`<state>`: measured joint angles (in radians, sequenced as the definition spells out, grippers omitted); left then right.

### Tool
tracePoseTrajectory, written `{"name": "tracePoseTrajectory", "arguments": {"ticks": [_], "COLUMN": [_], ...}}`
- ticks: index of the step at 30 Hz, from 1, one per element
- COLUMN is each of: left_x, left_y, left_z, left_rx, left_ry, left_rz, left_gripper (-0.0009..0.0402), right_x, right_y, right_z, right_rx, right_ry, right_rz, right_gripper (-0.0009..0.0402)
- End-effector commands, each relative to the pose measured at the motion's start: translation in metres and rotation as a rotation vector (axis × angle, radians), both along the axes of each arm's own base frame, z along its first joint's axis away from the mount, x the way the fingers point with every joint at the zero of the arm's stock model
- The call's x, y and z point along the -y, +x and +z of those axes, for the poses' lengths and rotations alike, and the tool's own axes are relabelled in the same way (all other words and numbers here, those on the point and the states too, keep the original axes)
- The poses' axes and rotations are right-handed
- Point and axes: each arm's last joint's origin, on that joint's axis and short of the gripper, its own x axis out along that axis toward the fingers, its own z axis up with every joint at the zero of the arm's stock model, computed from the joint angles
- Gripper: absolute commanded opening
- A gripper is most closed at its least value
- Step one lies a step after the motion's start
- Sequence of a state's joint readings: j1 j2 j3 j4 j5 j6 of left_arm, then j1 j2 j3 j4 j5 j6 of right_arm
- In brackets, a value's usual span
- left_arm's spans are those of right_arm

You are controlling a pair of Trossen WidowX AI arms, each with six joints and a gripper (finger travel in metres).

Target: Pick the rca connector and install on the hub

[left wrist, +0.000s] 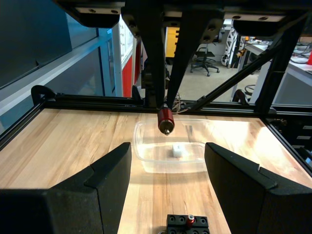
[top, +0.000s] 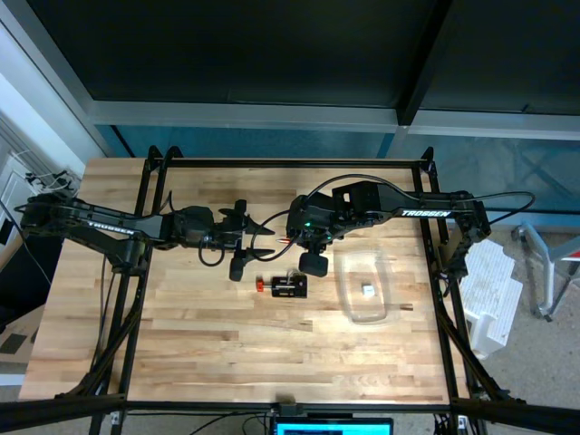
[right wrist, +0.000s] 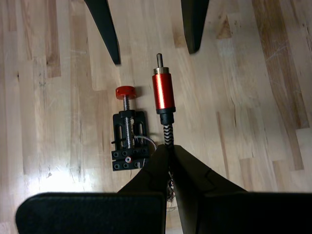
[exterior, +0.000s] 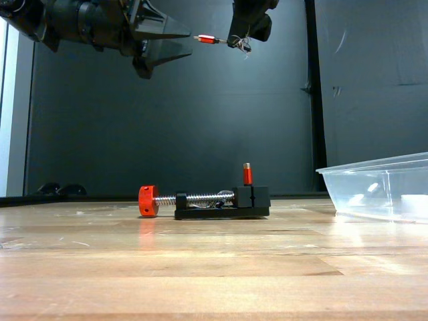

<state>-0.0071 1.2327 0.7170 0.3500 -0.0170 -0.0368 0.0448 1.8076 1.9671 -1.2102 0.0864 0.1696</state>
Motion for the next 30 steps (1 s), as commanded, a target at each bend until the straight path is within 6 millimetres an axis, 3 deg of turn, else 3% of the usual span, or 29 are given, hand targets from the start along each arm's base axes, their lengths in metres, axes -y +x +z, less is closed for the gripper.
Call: {"name": "tracePoseTrajectory", "arguments": {"ticks": [1,7,30], "left_x": [0.0001,-0.0001,0.0003], "left_y": [0.0041,0.0062,0.0065], "left_z": [0.0042,0.0142,0.0133], "left_rx": [0.010,0.039,0.035], "left_ry": [-0.001,0.003,0.004], "left_rz": [0.002,0.009,0.004], "left_gripper": [0.0200,0.0180,0.0114], "right_x": [-0.0001,-0.0002,-0.0004], "right_y": [0.0004,0.0008,0.0050], "right_z": [-0.0005,-0.0003,0.0025], "right_rx": [0.000,0.004,0.055], "right_ry": [0.000,-0.002,-0.013], "right_rz": [0.000,0.003,0.025], "right_gripper": [0.0000,0.0000,0.0000]}}
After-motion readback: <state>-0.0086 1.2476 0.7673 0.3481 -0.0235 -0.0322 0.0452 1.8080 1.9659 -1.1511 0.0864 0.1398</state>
